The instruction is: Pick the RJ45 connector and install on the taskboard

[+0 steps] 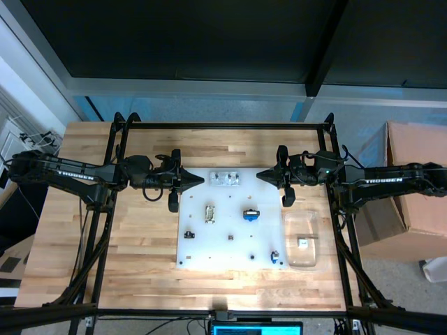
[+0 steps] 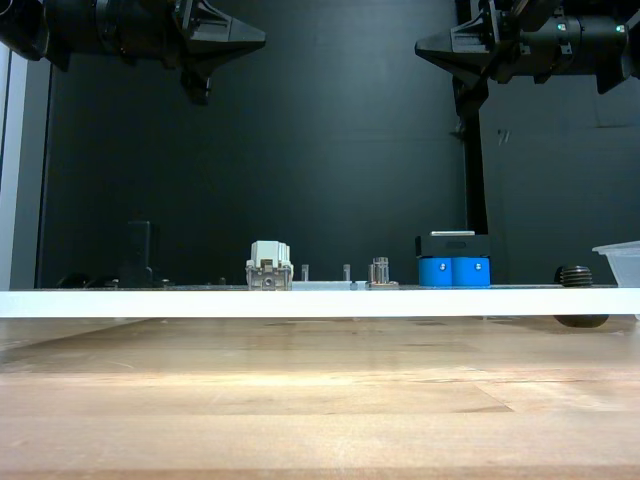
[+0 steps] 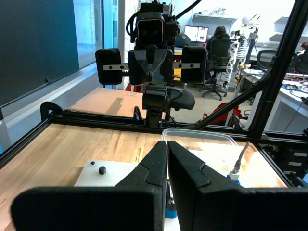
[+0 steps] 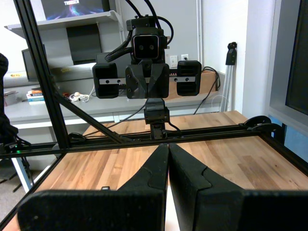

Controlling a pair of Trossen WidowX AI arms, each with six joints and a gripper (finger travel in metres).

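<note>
1. Nearest me, the wooden table (image 2: pixel 320 400) carries the white task board (image 1: pixel 209 246), with the clear tray (image 1: pixel 318 230) just beside the board's right edge.
2. At the board's near right corner I see the RJ45 connector (image 3: pixel 236 167) standing in the small blue jack (image 1: pixel 276 259). Its grey boot rises upright out of the jack, and the grey cable runs up off it. I cannot tell how deep it sits.
3. In the tray lies the white block (image 1: pixel 304 242), apart from the connector.
4. High over the board's far left edge hangs the left gripper (image 1: pixel 201 179), pointing inward. Its fingers (image 3: pixel 153 166) are pressed flat together, so the claw is clenched and empty.
5. Opposite it, the right gripper (image 1: pixel 258 175) hangs over the board's far right edge, tip facing the left one with a gap between them. Its fingers (image 4: pixel 155 168) also meet, so that claw is clenched and empty too.
</note>
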